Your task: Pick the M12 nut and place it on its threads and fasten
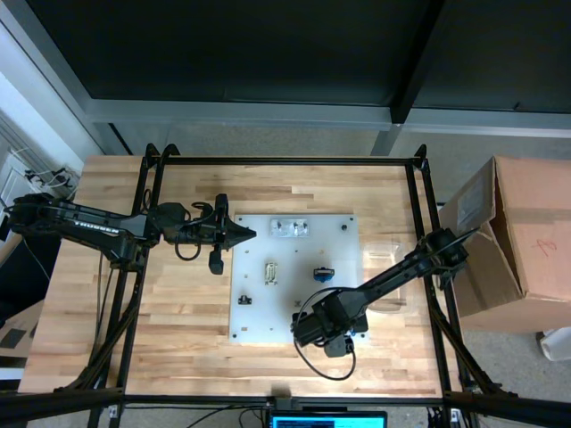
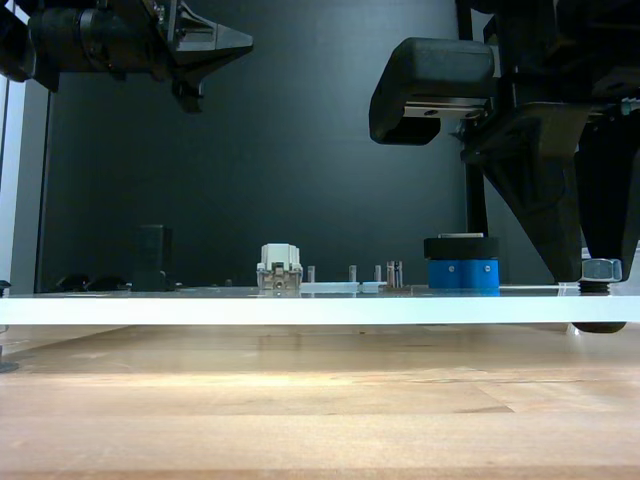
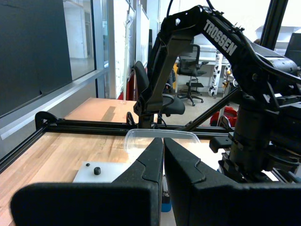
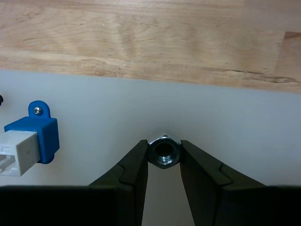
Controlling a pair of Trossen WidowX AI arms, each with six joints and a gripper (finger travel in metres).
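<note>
The left gripper (image 1: 248, 234) hovers over the left edge of the white board (image 1: 259, 316), its fingers pressed together and holding nothing. At the board's near right edge the right gripper (image 4: 163, 149) points down, clamped on the silver nut (image 4: 163, 154). The nut seems to sit atop its black stud (image 2: 598, 287), though how far down is unclear.

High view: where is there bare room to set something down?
Bare wooden table left of the white task board, and its near-left corner. Left gripper, shut, hovers over the board's far left edge. Crowded near right: right gripper shut on small silver nut on its black stud.
</note>
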